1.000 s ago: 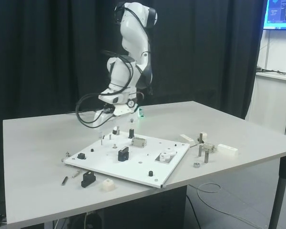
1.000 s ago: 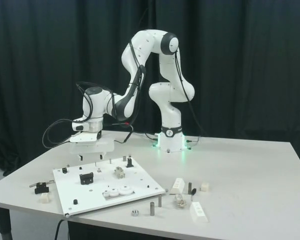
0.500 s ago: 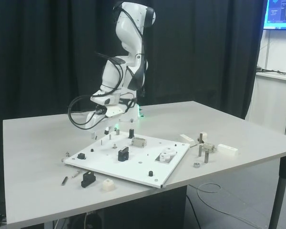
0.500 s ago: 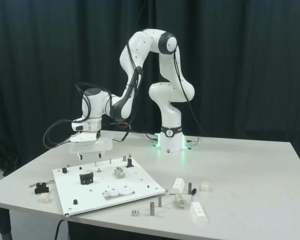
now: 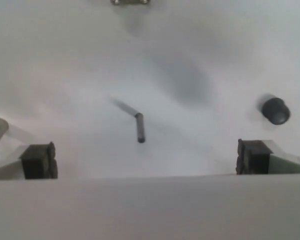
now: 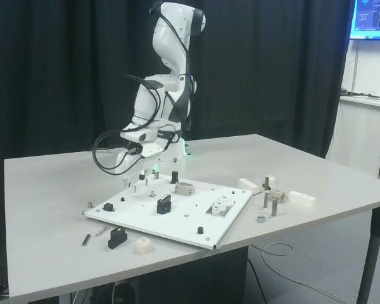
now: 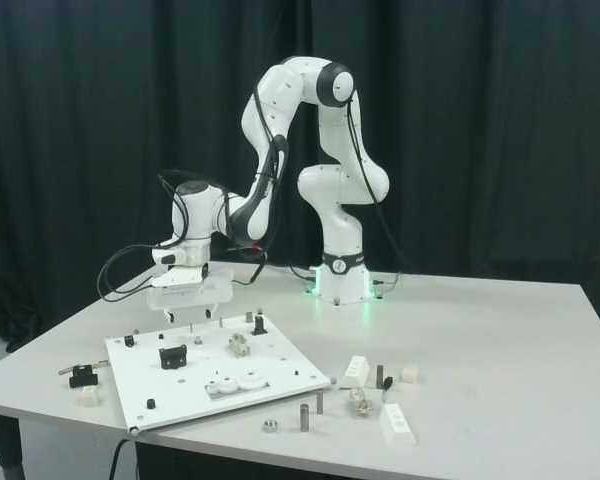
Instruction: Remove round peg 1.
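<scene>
The gripper (image 5: 145, 161) hangs with fingers spread wide, grasping nothing, above the white board (image 6: 177, 212). The thin grey peg (image 5: 139, 127) stands in the board at the centre of the wrist view, between the fingertips (image 5: 39, 161).

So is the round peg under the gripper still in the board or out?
Still in. The thin round peg stands upright in the white board, between the open gripper fingers, untouched.
</scene>
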